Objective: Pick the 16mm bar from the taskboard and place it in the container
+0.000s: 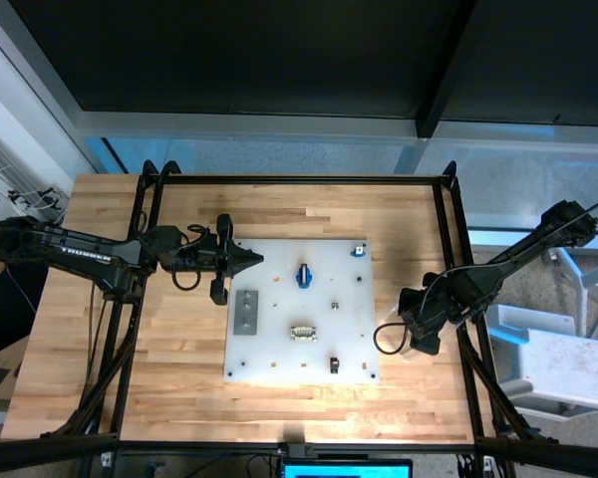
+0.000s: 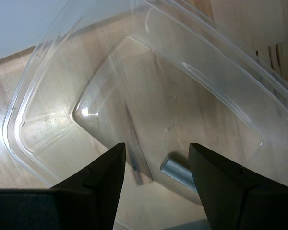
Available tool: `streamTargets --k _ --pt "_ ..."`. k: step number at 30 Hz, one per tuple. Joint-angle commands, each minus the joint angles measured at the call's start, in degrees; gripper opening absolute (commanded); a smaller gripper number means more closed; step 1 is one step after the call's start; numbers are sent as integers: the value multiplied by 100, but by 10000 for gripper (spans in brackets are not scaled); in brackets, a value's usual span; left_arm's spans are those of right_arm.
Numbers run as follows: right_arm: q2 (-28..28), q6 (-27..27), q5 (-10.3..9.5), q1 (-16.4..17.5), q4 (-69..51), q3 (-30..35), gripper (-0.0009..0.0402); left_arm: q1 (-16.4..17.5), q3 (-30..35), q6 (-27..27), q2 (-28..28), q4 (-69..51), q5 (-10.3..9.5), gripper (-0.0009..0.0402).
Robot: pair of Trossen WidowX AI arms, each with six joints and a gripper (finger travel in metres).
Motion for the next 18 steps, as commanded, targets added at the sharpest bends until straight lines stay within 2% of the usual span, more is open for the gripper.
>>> streamTargets --k 1,18 --pt "2 -7 0 0 13 2 185 2 2 0 0 2 0 0" --pt "2 -4 0 2 48 2 185 0 2 0 2 2 0 0"
